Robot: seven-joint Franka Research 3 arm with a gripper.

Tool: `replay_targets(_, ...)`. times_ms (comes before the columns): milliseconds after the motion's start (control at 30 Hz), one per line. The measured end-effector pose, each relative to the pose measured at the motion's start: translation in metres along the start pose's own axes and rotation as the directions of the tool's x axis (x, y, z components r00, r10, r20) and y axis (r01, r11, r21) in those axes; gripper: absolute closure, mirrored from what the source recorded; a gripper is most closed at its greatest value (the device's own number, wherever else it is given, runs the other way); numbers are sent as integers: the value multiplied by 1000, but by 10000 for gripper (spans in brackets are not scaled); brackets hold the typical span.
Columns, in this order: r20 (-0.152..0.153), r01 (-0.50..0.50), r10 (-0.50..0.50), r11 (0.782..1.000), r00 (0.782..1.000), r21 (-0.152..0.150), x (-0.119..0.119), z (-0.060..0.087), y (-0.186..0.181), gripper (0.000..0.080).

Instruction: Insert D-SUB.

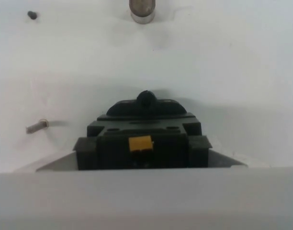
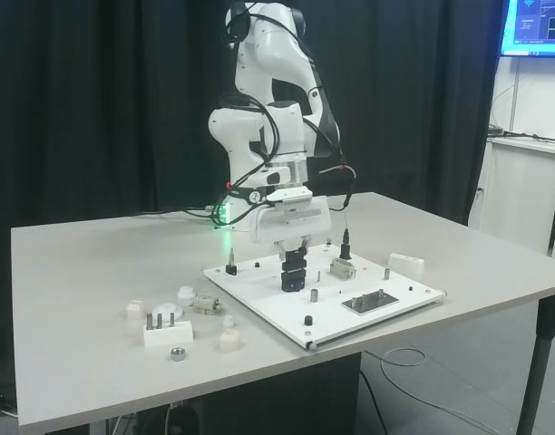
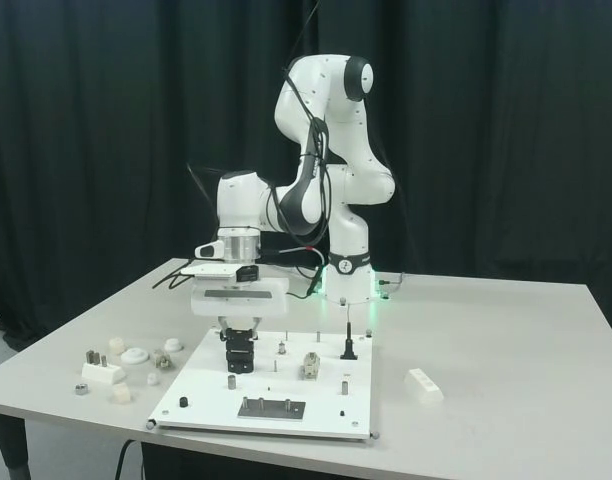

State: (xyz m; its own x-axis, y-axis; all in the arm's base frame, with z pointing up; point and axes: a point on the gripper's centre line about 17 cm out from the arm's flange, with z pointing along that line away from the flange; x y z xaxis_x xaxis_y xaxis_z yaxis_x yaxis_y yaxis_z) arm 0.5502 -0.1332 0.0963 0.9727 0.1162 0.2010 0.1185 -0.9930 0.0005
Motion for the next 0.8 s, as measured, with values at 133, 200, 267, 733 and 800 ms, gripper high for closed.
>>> replay_targets(133,0,0,0,1000,1000,-1,0,1,1,422)
replay_targets(200,0,0,0,1000,1000,-1,0,1,1,422)
replay_targets(267,0,1,-1,1000,1000,-1,0,1,1,422)
replay_targets(733,-5,-22,22,1000,1000,8,0,3,0,422)
replay_targets(800,-7,-23,24,1000,1000,10,0,3,0,422)
